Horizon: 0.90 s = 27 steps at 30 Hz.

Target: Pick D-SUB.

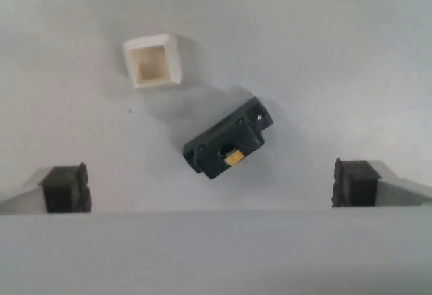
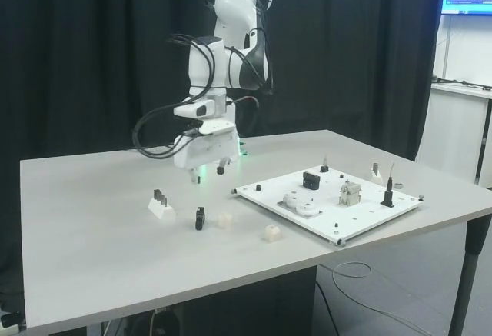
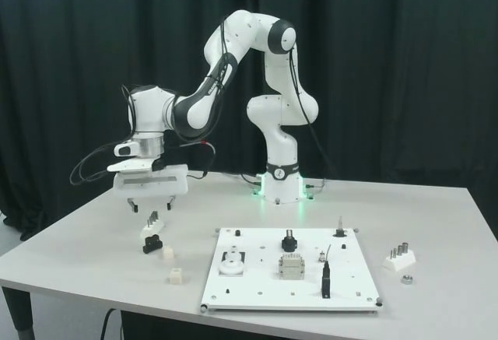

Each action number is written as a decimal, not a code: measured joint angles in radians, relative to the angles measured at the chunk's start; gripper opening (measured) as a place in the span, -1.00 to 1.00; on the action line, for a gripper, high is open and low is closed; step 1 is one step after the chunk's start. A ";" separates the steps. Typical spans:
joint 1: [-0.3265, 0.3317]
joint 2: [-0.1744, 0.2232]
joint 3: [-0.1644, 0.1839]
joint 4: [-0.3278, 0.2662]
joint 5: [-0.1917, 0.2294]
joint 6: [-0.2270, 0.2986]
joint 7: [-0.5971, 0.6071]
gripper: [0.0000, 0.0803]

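Observation:
The D-SUB connector is a small black block lying on the grey table; it also shows as the D-SUB in the first room view and the D-SUB in the second. My gripper hangs well above it, open and holding nothing, with the connector between its two black fingertips in the wrist view. The room views show the gripper and the gripper high above the table, over the connector.
A small white hollow cube lies close beside the connector, another white cube lies nearer the front edge. A white holder with pins stands to the side. A white board with mounted parts lies further along the table.

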 joint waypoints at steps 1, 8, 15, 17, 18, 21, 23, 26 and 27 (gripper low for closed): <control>0.000 0.000 0.000 0.000 -0.002 0.000 0.036 0.99; 0.000 0.000 -0.003 -0.003 -0.004 -0.001 0.279 0.99; -0.002 0.001 -0.013 -0.006 -0.004 -0.016 0.495 0.99; -0.002 0.003 -0.017 -0.006 -0.003 -0.024 0.547 0.99; -0.003 0.003 -0.019 -0.006 -0.002 -0.026 0.578 0.99; -0.005 0.005 -0.023 -0.006 -0.001 -0.028 0.693 0.99; -0.006 0.006 -0.024 -0.006 -0.001 -0.028 0.749 0.99; -0.008 0.009 -0.024 -0.006 0.002 -0.027 0.807 0.99; -0.008 0.011 -0.024 -0.006 0.004 -0.025 0.823 0.99</control>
